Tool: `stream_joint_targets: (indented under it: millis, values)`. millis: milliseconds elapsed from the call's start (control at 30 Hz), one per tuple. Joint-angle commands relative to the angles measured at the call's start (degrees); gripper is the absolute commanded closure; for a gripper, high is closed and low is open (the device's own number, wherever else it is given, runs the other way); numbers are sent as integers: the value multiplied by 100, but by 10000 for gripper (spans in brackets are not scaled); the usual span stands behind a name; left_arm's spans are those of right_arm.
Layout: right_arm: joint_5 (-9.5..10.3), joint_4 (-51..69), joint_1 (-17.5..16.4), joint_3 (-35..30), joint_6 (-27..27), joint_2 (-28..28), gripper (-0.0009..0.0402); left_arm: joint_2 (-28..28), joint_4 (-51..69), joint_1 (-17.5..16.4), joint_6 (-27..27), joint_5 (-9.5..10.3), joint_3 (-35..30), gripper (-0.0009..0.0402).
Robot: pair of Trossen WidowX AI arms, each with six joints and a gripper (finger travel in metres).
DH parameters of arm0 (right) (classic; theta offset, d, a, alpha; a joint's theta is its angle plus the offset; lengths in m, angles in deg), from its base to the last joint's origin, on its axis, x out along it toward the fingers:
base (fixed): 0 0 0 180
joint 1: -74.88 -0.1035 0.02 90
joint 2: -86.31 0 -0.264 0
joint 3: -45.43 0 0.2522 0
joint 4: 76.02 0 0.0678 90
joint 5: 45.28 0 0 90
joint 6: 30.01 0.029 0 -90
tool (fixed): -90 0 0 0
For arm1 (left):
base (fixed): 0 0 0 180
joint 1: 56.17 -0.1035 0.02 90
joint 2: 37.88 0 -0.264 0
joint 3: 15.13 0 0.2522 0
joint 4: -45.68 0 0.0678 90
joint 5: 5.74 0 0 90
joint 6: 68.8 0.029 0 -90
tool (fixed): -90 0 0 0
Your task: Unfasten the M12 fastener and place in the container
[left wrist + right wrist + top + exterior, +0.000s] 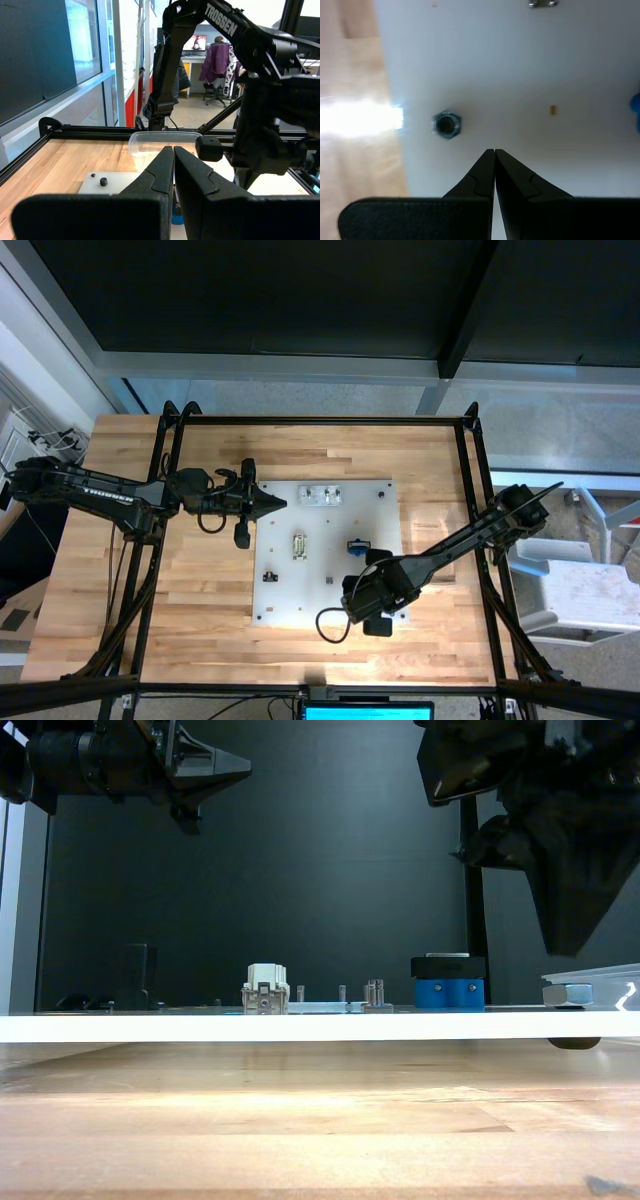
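1. The right gripper (pixel 494 151) is held low over the near right part of the white board (pixel 530 60). Its fingers are pressed fully together, and nothing is gripped between them.
2. The M12 fastener (pixel 447 124), a small silver hex nut, is seen on the board just beside those fingertips. It is not touched by them and lies close to the board's edge.
3. In the low view the nut is shown seated at board level directly beneath the right gripper, with no ribs exposed under it. A dark core is seen in its bore from above, so it is judged to be on its stud, run fully down.
4. The container (pixel 432 532), a clear bin, is set on the wooden table (pixel 150 620) just beside the board's right edge. It is partly crossed by the right arm, and the nut is found apart from it.
5. The left gripper (pixel 268 503) is held high near the board's far left edge, pointed inward. Its fingers are closed against each other, and nothing is held.
6. A blue-and-black connector (pixel 449 982) and a white connector block (pixel 265 992) are seen mid-board.
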Motion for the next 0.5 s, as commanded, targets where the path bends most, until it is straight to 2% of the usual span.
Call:
stream_joint_targets:
  millis: [33,167,233,367,500]
  values:
    - [658,-44,-17,-33,-17,-76,393,2,0,0,2,0,0,393]
    - [1211,-149,-24,-131,-348,-76,393,2,0,-2,2,0,0,393]
    - [1189,-229,-31,-111,-435,-76,393,2,0,0,2,0,0,393]
    - [909,-310,-31,-61,-439,63,393,2,-2,-2,2,0,0,393]
    - [892,-374,-24,-50,-448,295,393,2,0,-2,2,0,0,393]
